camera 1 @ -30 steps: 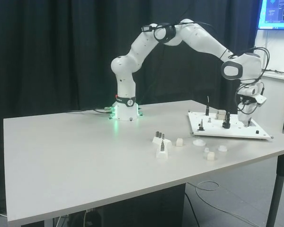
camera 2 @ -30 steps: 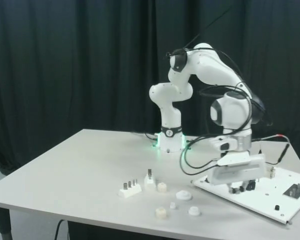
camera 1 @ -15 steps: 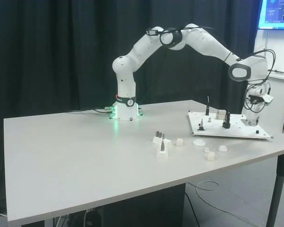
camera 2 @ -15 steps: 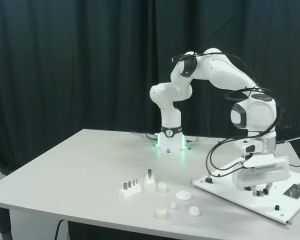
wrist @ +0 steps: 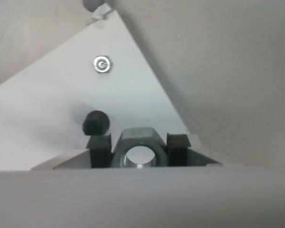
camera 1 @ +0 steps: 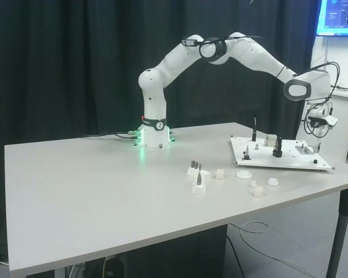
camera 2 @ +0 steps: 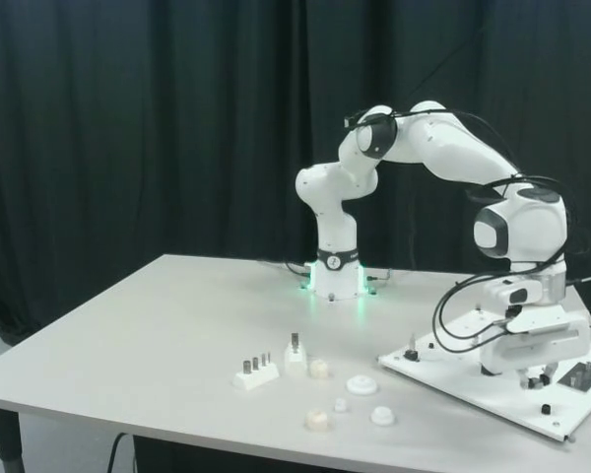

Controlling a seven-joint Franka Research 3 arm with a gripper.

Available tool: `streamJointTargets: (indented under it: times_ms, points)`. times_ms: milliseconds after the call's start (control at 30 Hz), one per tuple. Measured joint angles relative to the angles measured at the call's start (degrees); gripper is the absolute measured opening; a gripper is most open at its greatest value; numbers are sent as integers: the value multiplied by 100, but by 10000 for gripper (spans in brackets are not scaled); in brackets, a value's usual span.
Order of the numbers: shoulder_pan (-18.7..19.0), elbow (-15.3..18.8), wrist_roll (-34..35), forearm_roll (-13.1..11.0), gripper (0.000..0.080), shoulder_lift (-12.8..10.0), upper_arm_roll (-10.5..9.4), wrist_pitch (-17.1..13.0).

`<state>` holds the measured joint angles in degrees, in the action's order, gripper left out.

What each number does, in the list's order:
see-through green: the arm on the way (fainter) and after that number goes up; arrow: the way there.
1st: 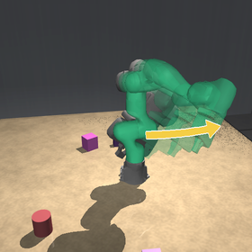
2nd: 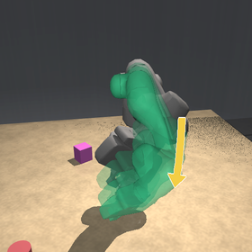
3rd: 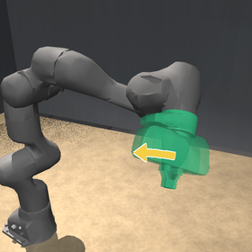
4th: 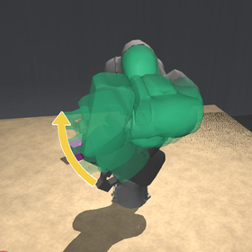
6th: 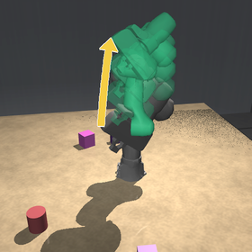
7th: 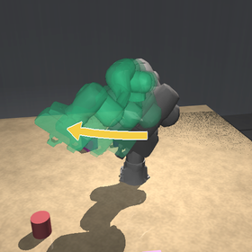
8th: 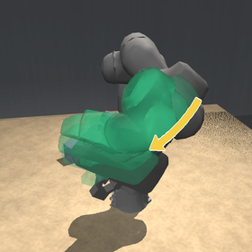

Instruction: Insert bolt 4.

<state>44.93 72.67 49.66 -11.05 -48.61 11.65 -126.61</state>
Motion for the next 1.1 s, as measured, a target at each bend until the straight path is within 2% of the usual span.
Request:
streamJointTargets:
  times_ms: [667,1100]
  points:
    - [155,-438,-227,0,245,-483,0,16]
    - [168,-535,-226,2,245,-558,3,140]
